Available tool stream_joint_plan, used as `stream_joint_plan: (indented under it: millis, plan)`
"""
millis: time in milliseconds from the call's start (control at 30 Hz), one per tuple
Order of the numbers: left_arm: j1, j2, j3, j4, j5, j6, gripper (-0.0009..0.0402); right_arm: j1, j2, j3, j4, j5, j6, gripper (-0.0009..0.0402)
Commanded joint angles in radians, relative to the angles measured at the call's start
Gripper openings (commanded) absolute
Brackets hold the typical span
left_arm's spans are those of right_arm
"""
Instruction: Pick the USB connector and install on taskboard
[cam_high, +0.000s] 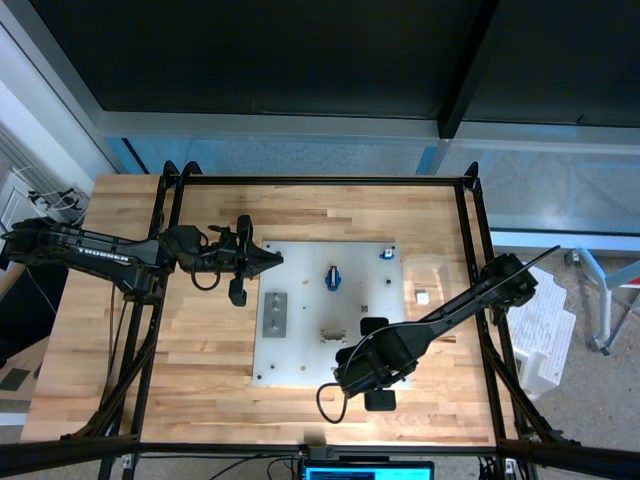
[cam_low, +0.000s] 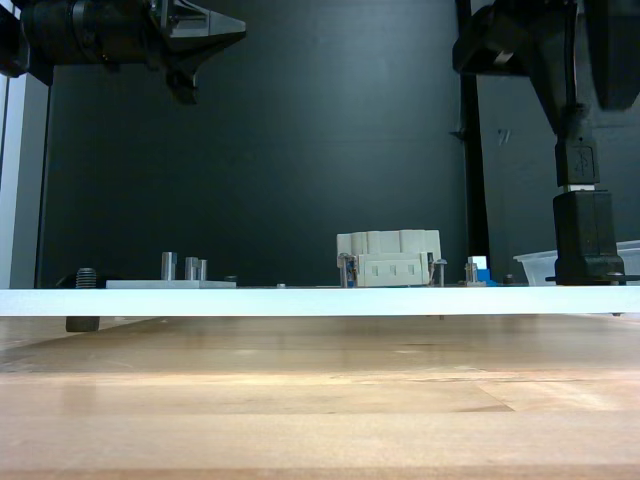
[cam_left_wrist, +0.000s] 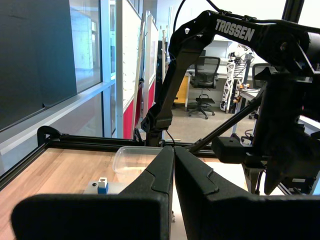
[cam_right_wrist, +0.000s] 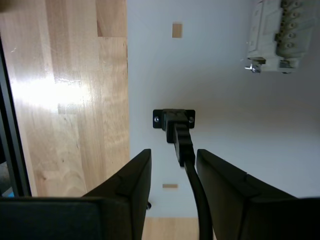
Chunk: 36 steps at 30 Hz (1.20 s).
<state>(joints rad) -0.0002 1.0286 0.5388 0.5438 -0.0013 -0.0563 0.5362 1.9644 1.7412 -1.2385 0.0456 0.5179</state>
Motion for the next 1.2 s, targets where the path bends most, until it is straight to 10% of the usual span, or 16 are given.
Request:
stream_joint_plan:
  millis: [33, 867, 1200]
  plan:
    - [0.000, 0.000, 0.000, 0.000, 0.000, 0.000, 0.0000, 0.001, -0.030, 0.002, -0.007, 0.006, -0.002, 0.0150]
    - [0.000, 0.000, 0.000, 0.000, 0.000, 0.000, 0.0000, 0.005, -0.114, 0.000, -0.043, 0.006, -0.012, 0.0157]
    - [0.000, 0.000, 0.000, 0.000, 0.000, 0.000, 0.0000, -0.044, -0.220, -0.068, -0.043, 0.007, -0.058, 0.0078]
